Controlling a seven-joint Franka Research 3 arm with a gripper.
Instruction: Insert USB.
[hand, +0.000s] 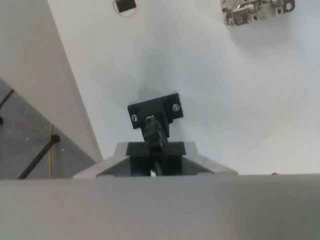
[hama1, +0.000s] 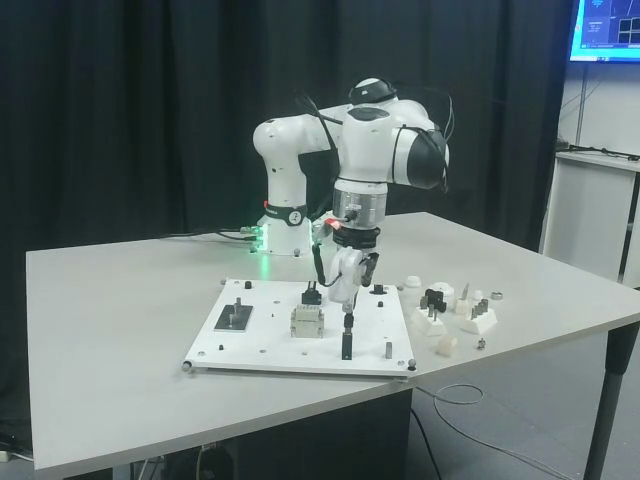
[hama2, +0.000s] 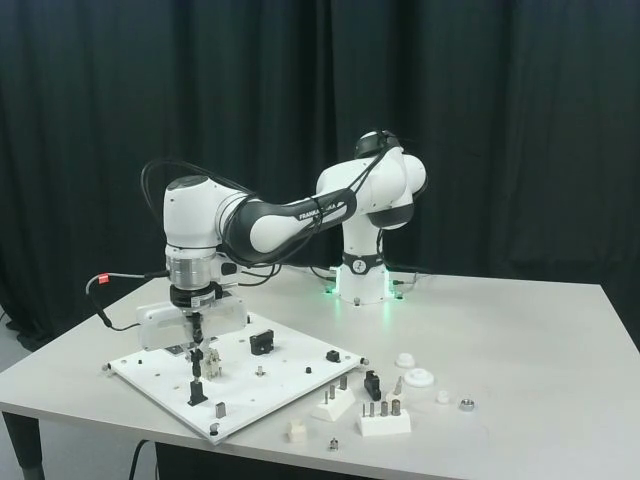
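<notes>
Wrist view: jaws (hand: 155, 161) pinching the USB plug (hand: 153, 131), its tip just above the black socket block (hand: 155, 114); first room view: plug (hama1: 347, 320) hangs over the white board (hama1: 262, 340); second room view: socket block (hama2: 197, 392) directly below; descend vertically, keeping the plug aligned.

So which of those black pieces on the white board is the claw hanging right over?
The small black socket block fixed with two screws near the board's front edge. The gripper holds a black plug directly above it; the other black pieces sit farther off.
</notes>
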